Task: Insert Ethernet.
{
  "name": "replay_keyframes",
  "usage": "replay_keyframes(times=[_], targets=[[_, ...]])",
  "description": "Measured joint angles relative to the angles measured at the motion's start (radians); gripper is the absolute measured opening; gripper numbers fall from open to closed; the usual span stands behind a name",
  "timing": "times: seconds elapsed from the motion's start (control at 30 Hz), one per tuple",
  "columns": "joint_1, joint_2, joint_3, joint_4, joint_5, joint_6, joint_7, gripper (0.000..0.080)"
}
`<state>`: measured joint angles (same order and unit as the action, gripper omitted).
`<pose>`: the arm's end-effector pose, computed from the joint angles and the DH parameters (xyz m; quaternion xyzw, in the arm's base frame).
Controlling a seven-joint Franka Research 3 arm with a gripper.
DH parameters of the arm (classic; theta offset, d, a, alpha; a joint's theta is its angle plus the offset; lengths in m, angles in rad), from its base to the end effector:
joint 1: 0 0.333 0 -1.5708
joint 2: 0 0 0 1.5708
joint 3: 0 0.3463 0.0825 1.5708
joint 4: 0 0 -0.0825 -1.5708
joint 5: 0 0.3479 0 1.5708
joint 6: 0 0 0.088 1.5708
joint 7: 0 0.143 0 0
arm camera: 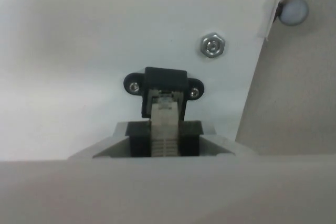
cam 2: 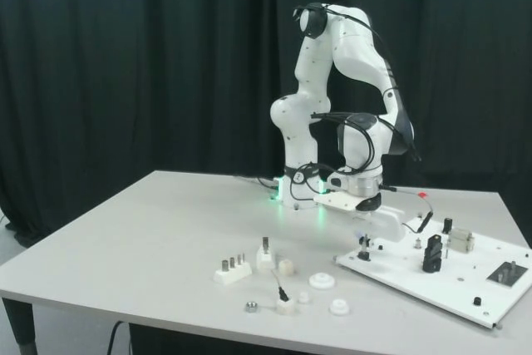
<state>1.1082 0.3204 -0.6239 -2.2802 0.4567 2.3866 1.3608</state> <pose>0.4379 0.2440 0.2505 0.8169 -0.5714 -0.0768 0.0174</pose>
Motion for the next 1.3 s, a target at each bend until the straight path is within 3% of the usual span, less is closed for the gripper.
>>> replay_keyframes(times=[1.3], targets=[[-0.011,-0.001,0.0,-0.001,0.038,-0.004,0.014,0.0105]])
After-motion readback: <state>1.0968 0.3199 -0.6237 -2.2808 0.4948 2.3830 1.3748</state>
